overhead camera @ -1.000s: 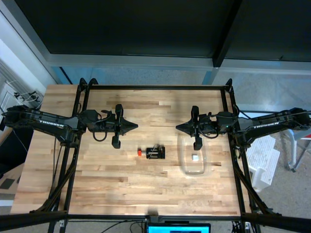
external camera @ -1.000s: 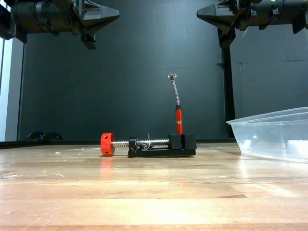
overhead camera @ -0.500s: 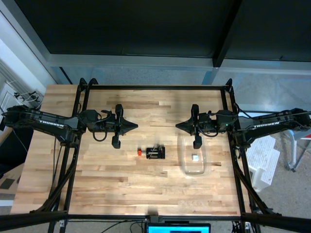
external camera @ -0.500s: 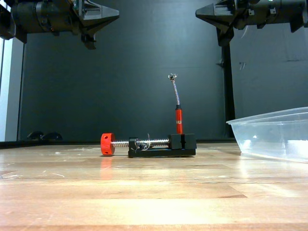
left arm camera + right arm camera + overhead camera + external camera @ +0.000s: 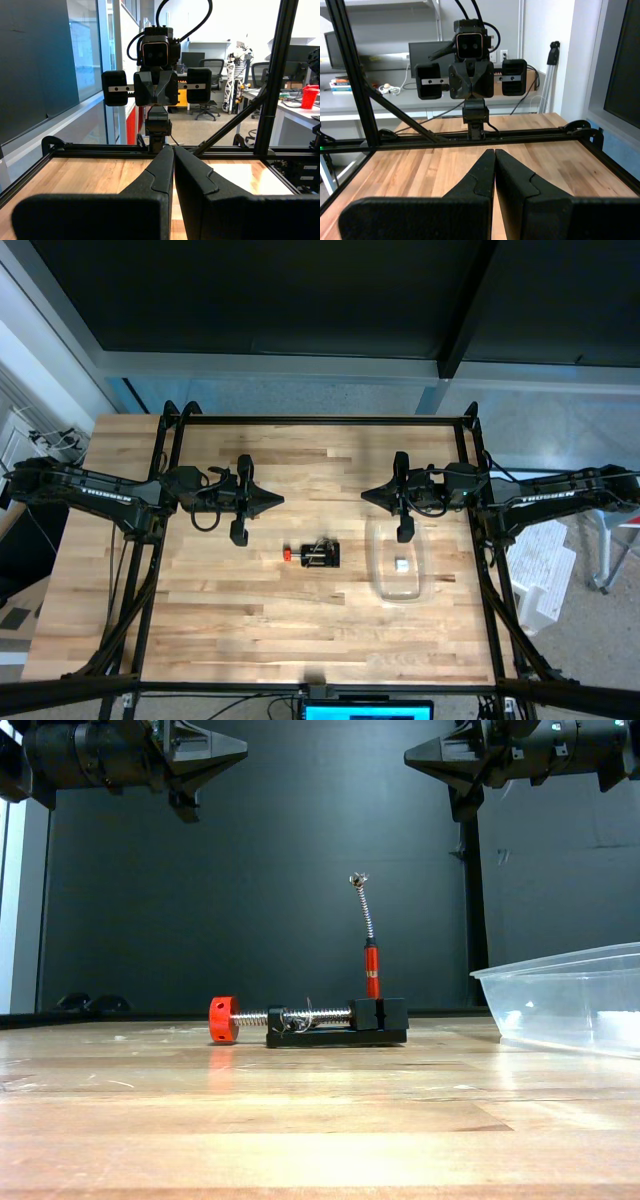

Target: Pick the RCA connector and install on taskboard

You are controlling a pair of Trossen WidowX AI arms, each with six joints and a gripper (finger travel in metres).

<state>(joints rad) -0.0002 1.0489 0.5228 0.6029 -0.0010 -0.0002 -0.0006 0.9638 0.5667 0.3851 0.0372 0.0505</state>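
In the low view the red connector (image 5: 371,970) stands upright on the black vise (image 5: 336,1020), with nothing holding it. Its braided cable (image 5: 364,910) rises from it to a frayed end. The vise's red knob (image 5: 223,1019) points left. From above, the vise (image 5: 321,555) lies mid-table, and the white block (image 5: 401,564) sits bare in the clear tray (image 5: 385,592). My left gripper (image 5: 280,501) hovers high, left of the vise, shut on nothing (image 5: 173,150). My right gripper (image 5: 364,500) hovers high beside the tray's far end, shut and empty (image 5: 494,152).
The clear tray (image 5: 570,995) stands at the right of the low view. A black frame (image 5: 320,421) runs round the table's far and side edges. Each wrist view shows the opposite arm facing it across the wooden table top (image 5: 420,170).
The right gripper has drifted slightly to the left at the same height. The left arm, vise, connector and tray have not moved.
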